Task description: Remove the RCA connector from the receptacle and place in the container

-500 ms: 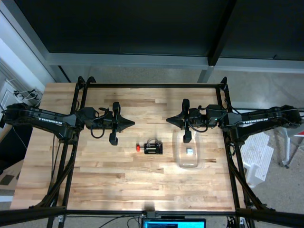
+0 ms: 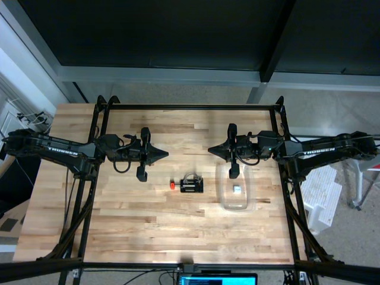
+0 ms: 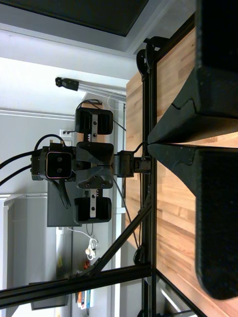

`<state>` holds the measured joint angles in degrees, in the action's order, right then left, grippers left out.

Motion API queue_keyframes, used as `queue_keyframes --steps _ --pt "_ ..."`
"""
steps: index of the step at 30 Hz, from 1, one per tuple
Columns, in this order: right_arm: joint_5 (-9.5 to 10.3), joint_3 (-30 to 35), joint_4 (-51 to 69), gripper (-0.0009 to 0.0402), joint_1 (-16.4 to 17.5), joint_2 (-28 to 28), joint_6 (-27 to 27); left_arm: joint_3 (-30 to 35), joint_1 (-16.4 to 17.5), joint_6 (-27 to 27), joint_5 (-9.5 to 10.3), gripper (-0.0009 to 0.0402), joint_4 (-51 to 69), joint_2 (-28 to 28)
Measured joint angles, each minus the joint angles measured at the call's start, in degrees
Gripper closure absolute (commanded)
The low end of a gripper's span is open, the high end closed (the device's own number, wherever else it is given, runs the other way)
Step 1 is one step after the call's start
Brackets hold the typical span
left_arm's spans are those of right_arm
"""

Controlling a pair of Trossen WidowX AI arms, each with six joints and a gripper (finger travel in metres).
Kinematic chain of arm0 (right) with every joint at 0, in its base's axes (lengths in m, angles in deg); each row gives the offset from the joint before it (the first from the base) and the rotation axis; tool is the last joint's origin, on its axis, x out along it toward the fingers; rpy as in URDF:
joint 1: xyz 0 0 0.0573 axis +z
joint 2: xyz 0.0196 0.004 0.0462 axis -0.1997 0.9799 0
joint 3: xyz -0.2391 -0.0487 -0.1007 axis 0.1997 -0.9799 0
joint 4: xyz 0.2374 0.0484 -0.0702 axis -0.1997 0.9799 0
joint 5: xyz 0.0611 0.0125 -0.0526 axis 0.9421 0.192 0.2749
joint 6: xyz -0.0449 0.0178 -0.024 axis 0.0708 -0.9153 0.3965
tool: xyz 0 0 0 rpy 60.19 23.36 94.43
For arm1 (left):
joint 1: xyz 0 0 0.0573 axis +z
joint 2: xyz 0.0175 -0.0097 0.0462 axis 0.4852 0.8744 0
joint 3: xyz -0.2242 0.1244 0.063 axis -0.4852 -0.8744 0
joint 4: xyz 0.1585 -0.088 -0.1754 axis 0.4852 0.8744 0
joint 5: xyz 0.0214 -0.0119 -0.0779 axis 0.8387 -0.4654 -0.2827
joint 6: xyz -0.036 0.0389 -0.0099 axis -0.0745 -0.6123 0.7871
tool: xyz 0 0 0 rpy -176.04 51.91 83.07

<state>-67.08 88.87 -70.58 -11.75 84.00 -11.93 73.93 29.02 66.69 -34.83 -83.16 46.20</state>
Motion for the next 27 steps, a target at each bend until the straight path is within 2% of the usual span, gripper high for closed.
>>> queue_keyframes --steps 8,18,20,27 --pt "0.13 0.8 0.2 0.0393 0.0 0.7 0.1 0.0 0.0 0.0 0.0 0.0393 0.0 0.0" --pt "0.31 13.5 34.1 0.0393 0.4 5.7 -0.8 0.0 0.0 0.0 0.0 0.0393 0.0 0.0" --pt "1.29 16.0 38.9 0.0393 0.5 7.3 -1.7 0.0 0.0 0.0 0.0 0.0393 0.0 0.0" --pt "1.11 25.3 53.6 0.0393 1.4 14.5 -6.0 0.0 0.0 0.0 0.0 0.0393 0.0 0.0"
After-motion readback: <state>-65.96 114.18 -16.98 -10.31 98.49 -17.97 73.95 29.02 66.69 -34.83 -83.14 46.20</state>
